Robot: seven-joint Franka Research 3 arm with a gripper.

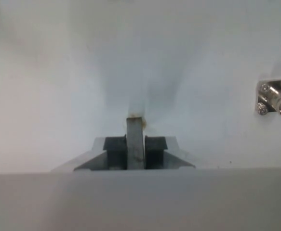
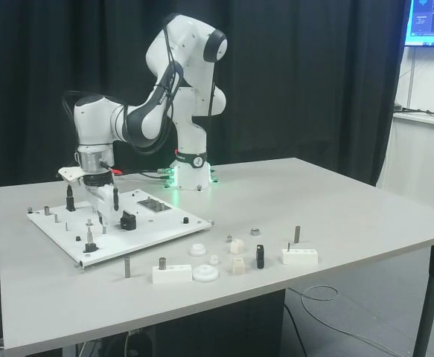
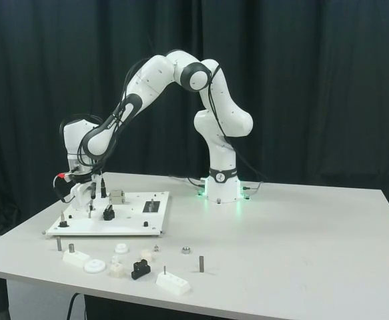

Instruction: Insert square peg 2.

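The jaws (image 1: 135, 144) are clenched on a grey square peg (image 1: 135, 142) — its tip meets the white board (image 1: 58, 96). In the first room view the board (image 2: 157, 223) lies at left on the grey surface (image 2: 336, 201).

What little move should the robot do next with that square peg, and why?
Probably ease straight down. The gripper is shut on the grey square peg, whose tip stands upright just above the white board. I cannot see the hole beneath, so go slowly.
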